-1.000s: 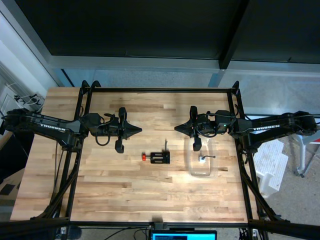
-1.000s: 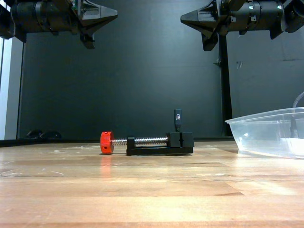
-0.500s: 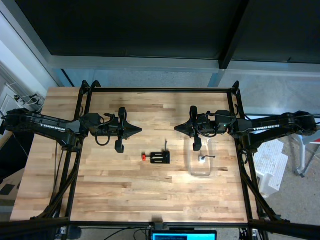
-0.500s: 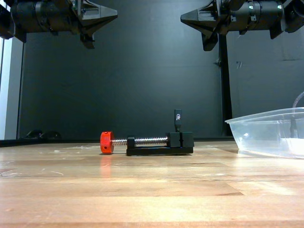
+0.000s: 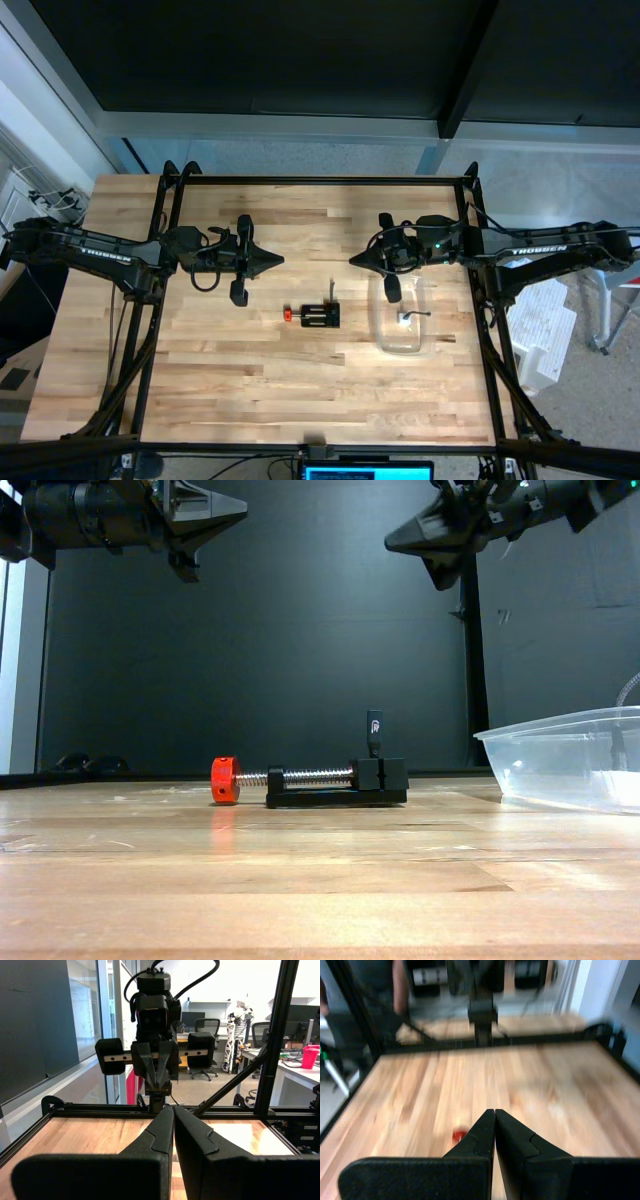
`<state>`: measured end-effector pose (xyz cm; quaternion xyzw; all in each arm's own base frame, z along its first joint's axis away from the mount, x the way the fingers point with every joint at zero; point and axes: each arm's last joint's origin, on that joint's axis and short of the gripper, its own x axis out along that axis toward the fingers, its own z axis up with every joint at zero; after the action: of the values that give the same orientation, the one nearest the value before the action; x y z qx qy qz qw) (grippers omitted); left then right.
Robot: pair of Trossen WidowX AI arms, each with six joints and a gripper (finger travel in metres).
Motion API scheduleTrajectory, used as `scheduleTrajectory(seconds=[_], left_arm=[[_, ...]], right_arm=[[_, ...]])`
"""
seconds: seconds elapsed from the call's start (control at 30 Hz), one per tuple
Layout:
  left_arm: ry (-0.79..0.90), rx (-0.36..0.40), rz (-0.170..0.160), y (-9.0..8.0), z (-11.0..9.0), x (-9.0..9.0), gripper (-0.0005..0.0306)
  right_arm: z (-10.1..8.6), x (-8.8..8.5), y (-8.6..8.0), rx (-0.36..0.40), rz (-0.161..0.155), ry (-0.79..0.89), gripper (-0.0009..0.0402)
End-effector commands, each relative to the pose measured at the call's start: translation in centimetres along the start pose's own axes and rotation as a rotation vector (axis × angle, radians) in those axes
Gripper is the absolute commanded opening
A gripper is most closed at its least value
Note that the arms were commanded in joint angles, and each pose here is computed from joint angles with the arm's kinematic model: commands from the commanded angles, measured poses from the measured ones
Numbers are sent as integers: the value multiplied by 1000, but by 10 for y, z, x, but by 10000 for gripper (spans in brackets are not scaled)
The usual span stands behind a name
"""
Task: Pick the USB-C connector and install on taskboard
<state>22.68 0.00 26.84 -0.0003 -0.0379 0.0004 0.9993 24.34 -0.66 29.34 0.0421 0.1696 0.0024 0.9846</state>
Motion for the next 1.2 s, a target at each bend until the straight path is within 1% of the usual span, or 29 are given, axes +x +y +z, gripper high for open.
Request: scheduleTrajectory(seconds=[0.03, 0.1, 0.17, 0.23, 0.3, 0.4, 0.47, 0.6, 0.73, 0.8, 0.9, 0.97, 1.03, 1.2], left_arm=[[0, 0, 0, 0, 0, 0, 0], [-1, 0, 0, 0, 0, 0, 0], [0, 0, 0, 0, 0, 0, 0], [0, 0, 0, 0, 0, 0, 0], [0, 0, 0, 0, 0, 0, 0], [-1, 0, 0, 0, 0, 0, 0], [0, 0, 0, 0, 0, 0, 0], [0, 0, 0, 0, 0, 0, 0], [-1, 0, 0, 0, 0, 0, 0], [0, 0, 0, 0, 0, 0, 0], [0, 0, 0, 0, 0, 0, 0], [-1, 0, 0, 0, 0, 0, 0], [0, 0, 0, 0, 0, 0, 0], [-1, 0, 0, 0, 0, 0, 0]], right_arm=[[2, -7, 1, 40, -9, 152, 0], [3, -12, 3, 43, -21, 244, 0], [4, -18, 7, 42, -57, 324, 0], [6, -23, 11, 34, -75, 385, 0], [7, -27, 15, 42, -71, 449, 0], [6, -28, 19, 52, -79, 564, 0], [3, -28, 21, 41, -82, 655, 0], [-6, -22, 28, 8, -77, 801, 0], [-17, -16, 35, -15, -71, 906, 1], [-21, -13, 39, -18, -73, 949, 4], [-25, -9, 44, -6, -90, 974, 21], [-27, -8, 46, -1, -101, 977, 39], [-28, -7, 49, -10, -99, 981, 64], [-30, -9, 54, -5, -105, 997, 127]])
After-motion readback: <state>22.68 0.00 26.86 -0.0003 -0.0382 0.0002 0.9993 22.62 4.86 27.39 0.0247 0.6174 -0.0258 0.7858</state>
